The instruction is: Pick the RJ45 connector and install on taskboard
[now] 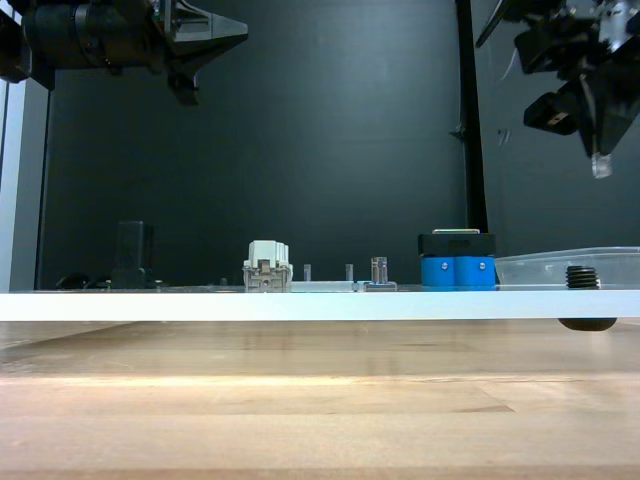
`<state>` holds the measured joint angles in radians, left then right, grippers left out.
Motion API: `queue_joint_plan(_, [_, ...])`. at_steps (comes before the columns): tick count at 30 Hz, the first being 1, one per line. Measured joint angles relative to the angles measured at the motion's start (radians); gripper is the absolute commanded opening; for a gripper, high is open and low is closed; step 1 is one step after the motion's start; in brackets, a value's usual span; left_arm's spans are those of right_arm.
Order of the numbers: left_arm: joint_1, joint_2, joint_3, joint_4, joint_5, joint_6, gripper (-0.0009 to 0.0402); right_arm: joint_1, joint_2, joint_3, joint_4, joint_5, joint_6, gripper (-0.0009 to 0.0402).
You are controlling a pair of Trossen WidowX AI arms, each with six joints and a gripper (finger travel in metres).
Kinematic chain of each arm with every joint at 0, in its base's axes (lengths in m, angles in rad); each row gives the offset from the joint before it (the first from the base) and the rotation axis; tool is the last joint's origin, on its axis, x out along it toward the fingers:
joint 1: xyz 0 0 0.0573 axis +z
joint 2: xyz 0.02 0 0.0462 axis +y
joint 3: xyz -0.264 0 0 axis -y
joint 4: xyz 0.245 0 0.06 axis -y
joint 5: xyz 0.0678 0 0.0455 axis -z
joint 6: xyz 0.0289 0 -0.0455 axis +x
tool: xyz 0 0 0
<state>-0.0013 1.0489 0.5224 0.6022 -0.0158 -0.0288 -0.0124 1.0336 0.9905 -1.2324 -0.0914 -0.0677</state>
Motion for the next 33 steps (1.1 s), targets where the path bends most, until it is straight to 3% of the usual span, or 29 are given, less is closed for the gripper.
queue_joint_plan(4, [0.0, 0.0, 0.0, 0.0, 0.0, 0.0, 0.0, 0.12, 0.003, 0.0, 0.042, 0.045, 0.104, 0.0])
queue_joint_plan(12, [0.0, 0.0, 0.0, 0.0, 0.0, 0.0, 0.0, 0.27, 0.043, 0.0, 0.105, 0.051, 0.272, 0.0])
queue_joint_plan(16, [0.0, 0.0, 0.0, 0.0, 0.0, 0.0, 0.0, 0.345, 0.085, 0.0, 0.115, 0.116, 0.34, 0.0])
queue_joint_plan(18, [0.0, 0.0, 0.0, 0.0, 0.0, 0.0, 0.0, 0.381, 0.108, 0.0, 0.126, 0.127, 0.38, 0.0])
queue_joint_plan(27, [0.0, 0.0, 0.0, 0.0, 0.0, 0.0, 0.0, 0.502, 0.188, 0.001, 0.267, 0.129, 0.524, 0.0])
queue_joint_plan(33, [0.0, 0.0, 0.0, 0.0, 0.0, 0.0, 0.0, 0.552, 0.267, 0.05, 0.284, 0.176, 0.571, 0.0])
